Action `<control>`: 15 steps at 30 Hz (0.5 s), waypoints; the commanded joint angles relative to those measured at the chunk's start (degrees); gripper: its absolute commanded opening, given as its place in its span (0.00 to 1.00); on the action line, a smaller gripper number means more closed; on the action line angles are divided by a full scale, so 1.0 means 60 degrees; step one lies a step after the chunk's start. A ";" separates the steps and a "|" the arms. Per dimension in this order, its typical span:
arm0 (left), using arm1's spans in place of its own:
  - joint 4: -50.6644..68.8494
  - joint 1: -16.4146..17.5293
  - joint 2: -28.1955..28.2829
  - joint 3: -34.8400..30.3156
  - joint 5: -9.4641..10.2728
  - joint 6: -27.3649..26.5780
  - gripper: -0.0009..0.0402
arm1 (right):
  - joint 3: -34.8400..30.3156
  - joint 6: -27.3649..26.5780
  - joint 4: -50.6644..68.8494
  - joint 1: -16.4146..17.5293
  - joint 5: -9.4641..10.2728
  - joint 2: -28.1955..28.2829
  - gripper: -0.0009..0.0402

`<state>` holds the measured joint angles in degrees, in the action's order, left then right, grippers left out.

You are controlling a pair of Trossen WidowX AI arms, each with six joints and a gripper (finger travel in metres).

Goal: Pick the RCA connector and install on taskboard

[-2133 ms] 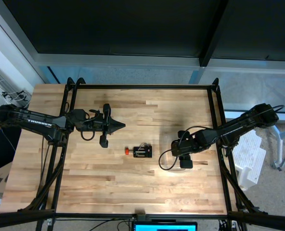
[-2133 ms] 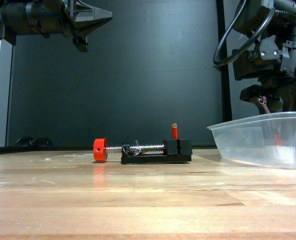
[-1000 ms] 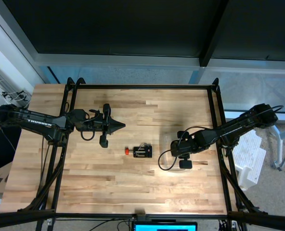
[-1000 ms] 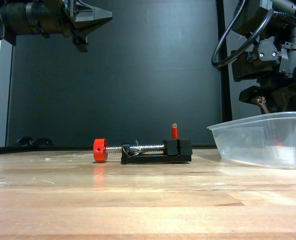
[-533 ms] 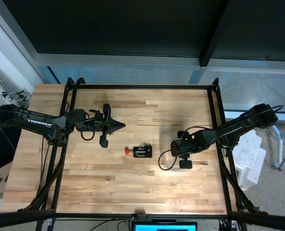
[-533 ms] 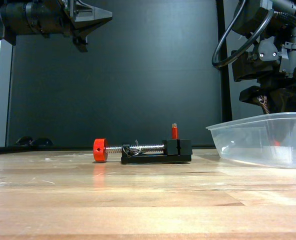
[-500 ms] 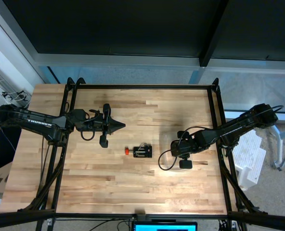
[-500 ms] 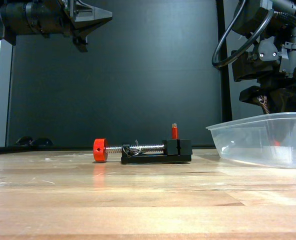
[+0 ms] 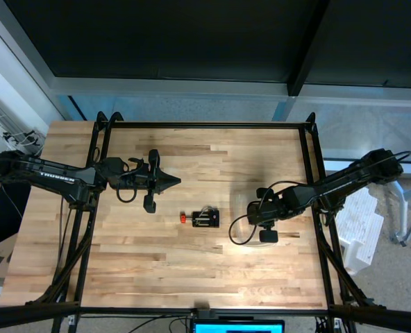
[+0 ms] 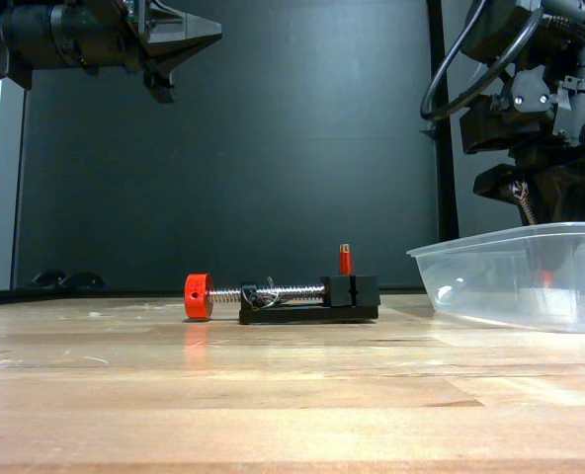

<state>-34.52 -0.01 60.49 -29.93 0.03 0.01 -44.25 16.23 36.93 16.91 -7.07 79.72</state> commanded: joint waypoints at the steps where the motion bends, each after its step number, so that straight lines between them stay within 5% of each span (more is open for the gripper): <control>1: 0.0000 0.0000 0.0000 -0.0004 0.0000 0.0000 0.02 | -0.0004 -0.0004 0.0011 -0.0007 0.0018 -0.0226 0.04; 15: 0.0000 0.0004 0.0000 -0.0004 0.0000 0.0000 0.02 | -0.1118 -0.0033 0.1344 -0.0055 0.0007 -0.1173 0.04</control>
